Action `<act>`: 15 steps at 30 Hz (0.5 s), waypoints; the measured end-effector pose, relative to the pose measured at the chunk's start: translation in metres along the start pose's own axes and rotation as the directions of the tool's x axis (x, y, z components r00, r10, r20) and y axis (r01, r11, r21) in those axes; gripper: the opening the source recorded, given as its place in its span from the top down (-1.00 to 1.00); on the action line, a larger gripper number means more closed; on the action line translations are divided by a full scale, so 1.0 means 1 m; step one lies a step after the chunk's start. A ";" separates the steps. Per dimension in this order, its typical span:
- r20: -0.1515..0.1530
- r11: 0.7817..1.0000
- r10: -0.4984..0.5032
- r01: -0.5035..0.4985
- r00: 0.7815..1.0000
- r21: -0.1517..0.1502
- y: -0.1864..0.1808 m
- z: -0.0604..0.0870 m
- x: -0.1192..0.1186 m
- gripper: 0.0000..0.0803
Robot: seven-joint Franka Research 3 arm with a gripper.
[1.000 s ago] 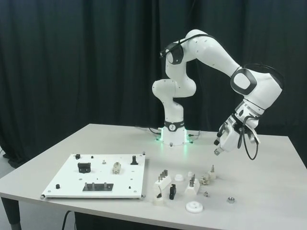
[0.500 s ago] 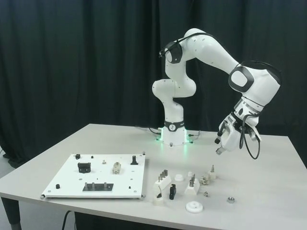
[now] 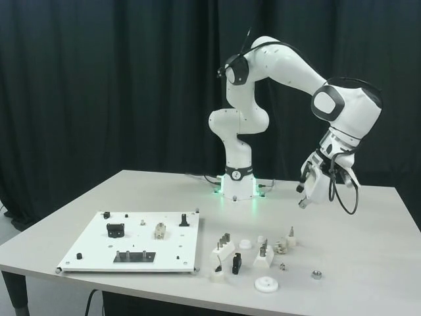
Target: Pick Ethernet.
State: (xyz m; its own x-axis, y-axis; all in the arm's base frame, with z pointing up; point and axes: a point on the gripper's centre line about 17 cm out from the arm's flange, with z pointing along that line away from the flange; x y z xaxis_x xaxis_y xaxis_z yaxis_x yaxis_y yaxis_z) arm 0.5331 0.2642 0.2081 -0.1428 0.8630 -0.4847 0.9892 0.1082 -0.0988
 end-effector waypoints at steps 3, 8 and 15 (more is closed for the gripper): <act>-0.013 1.000 0.006 -0.006 1.000 0.006 -0.001 -0.002 0.000 -0.99; -0.033 1.000 0.022 -0.021 0.999 0.019 -0.003 -0.005 -0.003 -0.99; -0.058 0.989 0.144 -0.141 0.988 0.051 -0.005 -0.005 -0.008 -0.99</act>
State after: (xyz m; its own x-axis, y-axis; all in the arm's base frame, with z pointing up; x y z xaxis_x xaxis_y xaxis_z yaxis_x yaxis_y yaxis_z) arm 0.5299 0.2595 0.2163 0.0031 0.8968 -0.4424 0.9965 -0.0399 -0.0738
